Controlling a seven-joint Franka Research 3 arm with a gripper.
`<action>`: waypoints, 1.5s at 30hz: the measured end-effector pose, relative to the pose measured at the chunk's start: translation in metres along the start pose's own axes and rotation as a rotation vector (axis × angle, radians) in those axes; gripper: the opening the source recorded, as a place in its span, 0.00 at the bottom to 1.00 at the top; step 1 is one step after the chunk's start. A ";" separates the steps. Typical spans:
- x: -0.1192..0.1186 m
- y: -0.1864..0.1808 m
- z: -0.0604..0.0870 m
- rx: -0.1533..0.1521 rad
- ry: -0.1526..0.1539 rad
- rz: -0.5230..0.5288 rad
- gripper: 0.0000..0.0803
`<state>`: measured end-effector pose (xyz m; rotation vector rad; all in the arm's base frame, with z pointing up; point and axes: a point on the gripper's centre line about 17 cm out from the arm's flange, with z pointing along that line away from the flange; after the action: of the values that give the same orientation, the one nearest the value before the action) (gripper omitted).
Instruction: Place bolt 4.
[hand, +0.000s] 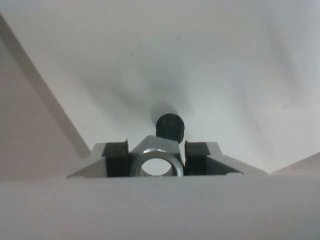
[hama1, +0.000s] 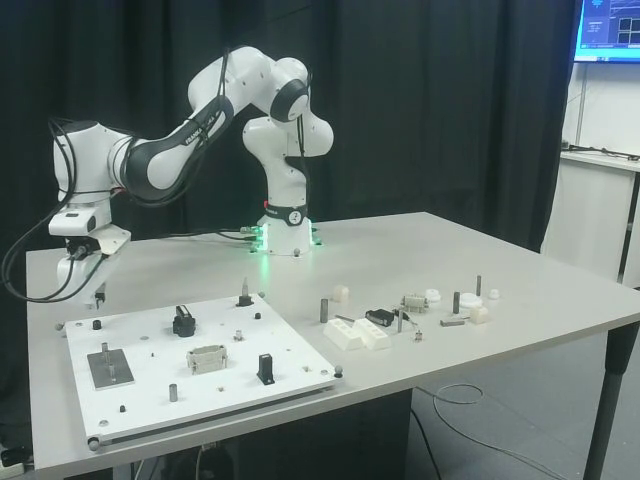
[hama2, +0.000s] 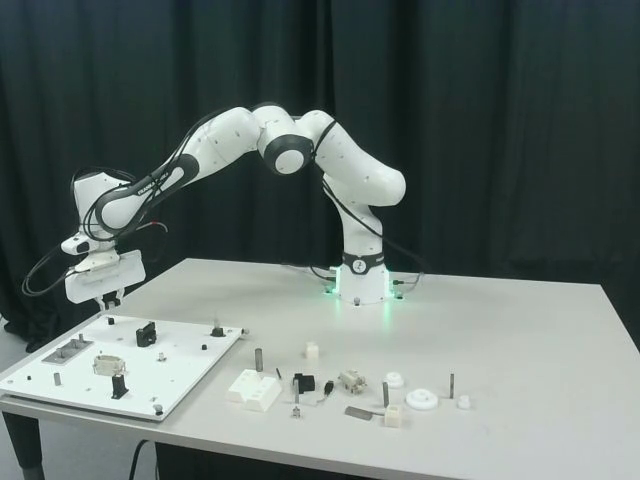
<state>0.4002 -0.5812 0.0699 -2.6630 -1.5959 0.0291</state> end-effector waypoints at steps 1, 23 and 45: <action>0.000 0.000 0.000 0.000 0.000 0.004 0.30; 0.025 0.003 -0.015 0.003 0.056 0.188 0.30; 0.173 -0.008 -0.061 0.104 0.212 0.235 0.30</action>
<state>0.4768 -0.4258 0.1320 -2.6536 -1.1844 -0.1543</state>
